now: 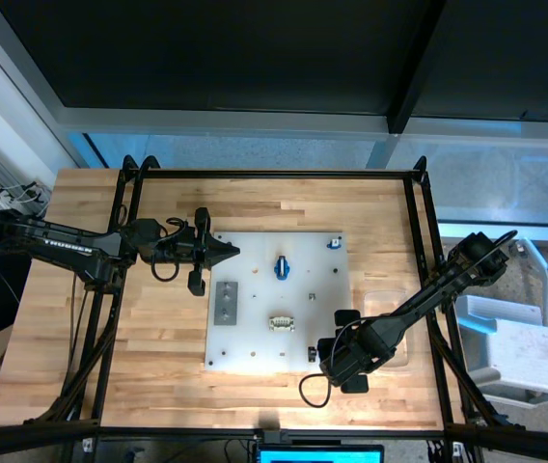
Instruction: Pick the 16mm bar from the taskboard and place it in the container
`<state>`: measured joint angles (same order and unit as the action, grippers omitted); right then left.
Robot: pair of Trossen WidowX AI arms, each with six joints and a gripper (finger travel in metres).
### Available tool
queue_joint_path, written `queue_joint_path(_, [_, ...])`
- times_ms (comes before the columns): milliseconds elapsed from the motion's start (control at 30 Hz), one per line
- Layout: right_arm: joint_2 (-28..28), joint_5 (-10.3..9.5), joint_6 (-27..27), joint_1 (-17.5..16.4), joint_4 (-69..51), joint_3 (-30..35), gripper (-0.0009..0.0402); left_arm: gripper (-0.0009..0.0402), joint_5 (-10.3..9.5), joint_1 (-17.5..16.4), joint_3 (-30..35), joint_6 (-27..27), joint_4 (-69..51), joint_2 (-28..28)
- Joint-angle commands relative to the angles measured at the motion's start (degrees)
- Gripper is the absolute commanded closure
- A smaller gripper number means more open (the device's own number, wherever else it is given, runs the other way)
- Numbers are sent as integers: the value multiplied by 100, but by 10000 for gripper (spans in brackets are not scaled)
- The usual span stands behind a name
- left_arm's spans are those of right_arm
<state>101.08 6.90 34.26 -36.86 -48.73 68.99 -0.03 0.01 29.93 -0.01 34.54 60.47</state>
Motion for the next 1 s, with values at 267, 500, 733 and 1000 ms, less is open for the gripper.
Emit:
queue_joint_path(267, [-4,-66,-7,-4,-13,2,306,393,2,0,2,0,0,2])
queue_joint_path(500, [-4,-63,-9,-4,-13,2,337,393,0,-2,2,0,0,2])
queue_joint_path(733, [-4,-63,-9,-4,-7,4,362,393,2,-2,2,0,0,2])
queue_joint_path(1000, [-22,-66,-11,-4,-13,26,375,393,2,-2,2,0,0,2])
